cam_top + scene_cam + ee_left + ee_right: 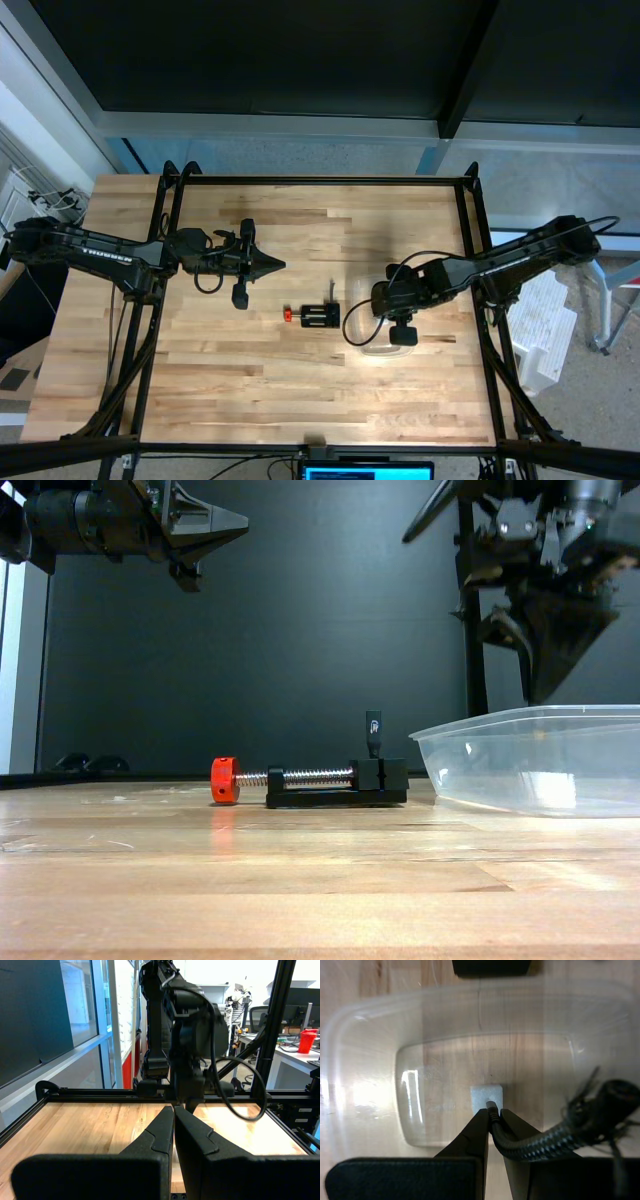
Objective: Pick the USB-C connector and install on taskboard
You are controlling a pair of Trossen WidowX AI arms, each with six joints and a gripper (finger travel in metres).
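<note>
Desk [300, 900] first, wood top. Taskboard [335, 785] lies mid-desk, red knob [225, 779] to the left, dark pin [372, 732] upright at its right end. Clear tray [520, 728] just right of it, apart. Right end effector [492, 1111] hangs over the tray, tips just above the rim, pointing down. Its fingers are pinched almost together on a tiny dark grey piece, the USB-C connector [491, 1105]. That puts the connector in the air over the tray, straight above a white square [486, 1094] on the tray floor. A braided cable [545, 1142] crosses the right finger. Left end effector [173, 1112] is high over the desk's left half, level, fingers pressed together, holding nothing, well apart from the taskboard.
</note>
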